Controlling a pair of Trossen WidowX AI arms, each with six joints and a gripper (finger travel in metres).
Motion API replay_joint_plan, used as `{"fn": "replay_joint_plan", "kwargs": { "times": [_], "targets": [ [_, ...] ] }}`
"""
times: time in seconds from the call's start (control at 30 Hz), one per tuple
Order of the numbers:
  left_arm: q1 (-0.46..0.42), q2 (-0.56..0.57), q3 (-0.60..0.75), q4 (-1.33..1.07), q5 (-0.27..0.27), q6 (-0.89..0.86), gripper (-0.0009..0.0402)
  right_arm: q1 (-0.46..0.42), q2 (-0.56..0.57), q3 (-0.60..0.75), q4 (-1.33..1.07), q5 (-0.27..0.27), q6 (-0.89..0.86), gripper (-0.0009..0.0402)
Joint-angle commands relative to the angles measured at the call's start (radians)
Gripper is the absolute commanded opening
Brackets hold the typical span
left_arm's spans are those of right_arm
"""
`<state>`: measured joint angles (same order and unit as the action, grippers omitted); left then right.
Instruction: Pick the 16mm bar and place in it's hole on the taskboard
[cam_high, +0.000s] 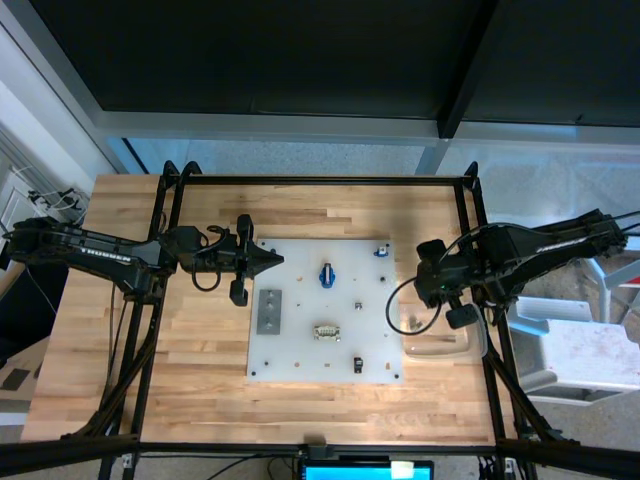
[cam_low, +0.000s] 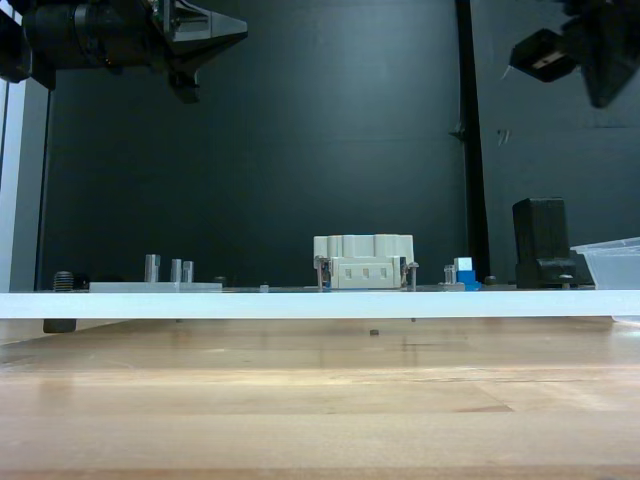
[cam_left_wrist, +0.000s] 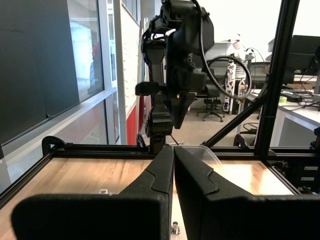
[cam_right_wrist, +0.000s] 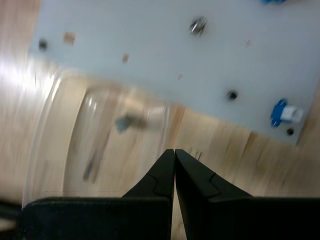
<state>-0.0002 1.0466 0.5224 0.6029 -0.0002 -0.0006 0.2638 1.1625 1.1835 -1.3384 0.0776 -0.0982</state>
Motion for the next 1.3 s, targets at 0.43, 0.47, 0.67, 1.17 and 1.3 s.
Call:
{"fn": "replay_joint_plan", "kwargs": {
  "times": [0.43,0.47,0.67,1.17,1.3],
  "targets": [
    [0.0,0.0,0.0,0.0,0.0,0.0,0.0,0.055,0.143,-0.001,-0.022,0.002,-0.049,0.002],
    [0.0,0.0,0.0,0.0,0.0,0.0,0.0,0.061,0.154,-0.002,-0.02,0.01,-0.05,0.0025],
    [0.0,0.0,0.0,0.0,0.0,0.0,0.0,0.086,0.204,-0.014,0.01,0.013,-0.076,0.0067],
    [0.0,0.0,0.0,0.0,0.0,0.0,0.0,0.166,0.208,-0.154,0.164,0.02,-0.079,0.0173],
    [0.0,0.0,0.0,0.0,0.0,0.0,0.0,0.186,0.208,-0.195,0.216,0.019,-0.08,0.0172]
  ]
}}
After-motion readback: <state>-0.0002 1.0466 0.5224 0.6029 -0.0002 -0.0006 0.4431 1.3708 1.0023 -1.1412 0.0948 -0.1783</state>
